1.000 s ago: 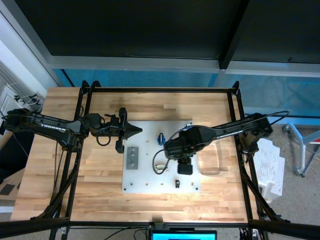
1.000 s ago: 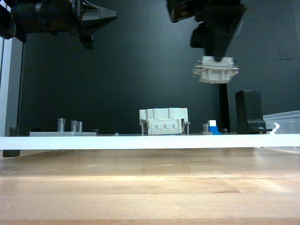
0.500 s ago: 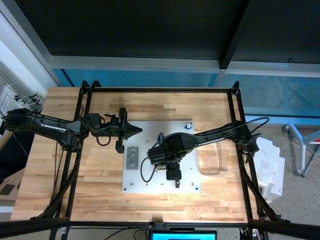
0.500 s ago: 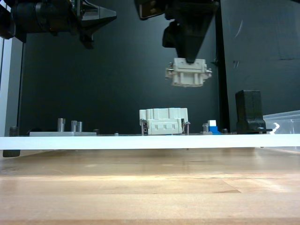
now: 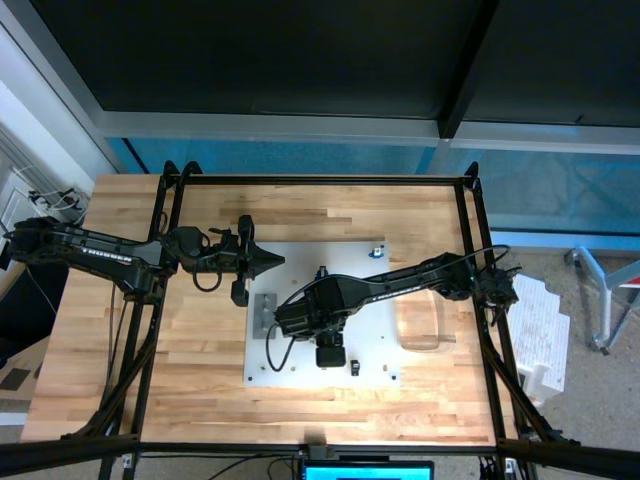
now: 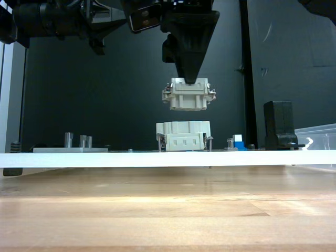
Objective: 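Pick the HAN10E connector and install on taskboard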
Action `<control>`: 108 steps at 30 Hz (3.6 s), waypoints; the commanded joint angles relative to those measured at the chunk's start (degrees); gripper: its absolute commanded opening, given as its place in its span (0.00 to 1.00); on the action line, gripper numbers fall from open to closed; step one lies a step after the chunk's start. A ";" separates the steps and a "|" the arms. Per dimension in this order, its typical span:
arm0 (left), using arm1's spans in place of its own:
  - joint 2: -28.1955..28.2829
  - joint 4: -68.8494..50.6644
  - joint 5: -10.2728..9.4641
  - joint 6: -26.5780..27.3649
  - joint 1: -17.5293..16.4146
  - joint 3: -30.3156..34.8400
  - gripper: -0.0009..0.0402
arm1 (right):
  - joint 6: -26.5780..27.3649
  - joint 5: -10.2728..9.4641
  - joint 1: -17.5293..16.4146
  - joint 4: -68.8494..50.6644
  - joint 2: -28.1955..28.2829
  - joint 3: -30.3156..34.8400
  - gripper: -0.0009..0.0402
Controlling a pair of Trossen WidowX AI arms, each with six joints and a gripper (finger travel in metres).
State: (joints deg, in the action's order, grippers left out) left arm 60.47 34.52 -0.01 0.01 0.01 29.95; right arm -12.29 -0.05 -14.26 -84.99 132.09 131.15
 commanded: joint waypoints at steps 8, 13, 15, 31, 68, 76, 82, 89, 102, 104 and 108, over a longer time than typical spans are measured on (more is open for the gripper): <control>0.02 0.00 0.00 -0.02 0.00 0.00 0.02 | -0.50 0.13 0.15 1.77 0.68 0.24 0.16; 0.02 0.00 0.00 -0.02 0.00 0.00 0.02 | -0.46 0.63 0.13 2.12 0.68 0.22 0.16; 0.02 0.00 0.00 -0.02 -0.02 0.00 0.02 | -0.44 0.61 0.13 2.19 0.68 0.11 0.16; 0.02 0.00 0.00 -0.02 0.00 0.00 0.02 | -0.44 0.50 -0.07 2.75 0.79 -1.31 0.16; 0.02 0.00 0.00 -0.02 0.00 0.00 0.02 | -0.48 0.52 -0.68 8.33 0.79 -6.10 0.16; 0.02 0.00 0.00 -0.02 0.00 0.00 0.02 | -0.48 0.52 -0.66 9.03 0.76 -6.36 0.16; 0.02 0.00 0.00 -0.02 0.00 0.00 0.02 | -0.46 0.55 -0.66 9.73 0.76 -8.26 0.16; 0.00 0.00 0.00 -0.02 0.00 0.00 0.02 | -0.50 0.52 -0.72 11.50 0.76 -10.16 0.16; 0.02 0.00 0.00 -0.02 -0.02 0.00 0.02 | -0.26 0.52 -0.72 11.56 0.33 -9.94 0.21; 0.00 0.00 0.00 -0.02 0.00 0.00 0.02 | -0.35 0.52 -0.74 11.54 0.33 -9.94 0.25; 0.02 0.00 0.00 -0.02 -0.02 0.00 0.02 | -0.68 0.50 -0.76 11.50 0.00 -9.94 0.35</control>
State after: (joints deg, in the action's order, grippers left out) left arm 60.47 34.50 -0.01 -0.01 0.01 29.95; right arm -12.75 0.47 -14.98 -73.36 131.96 121.27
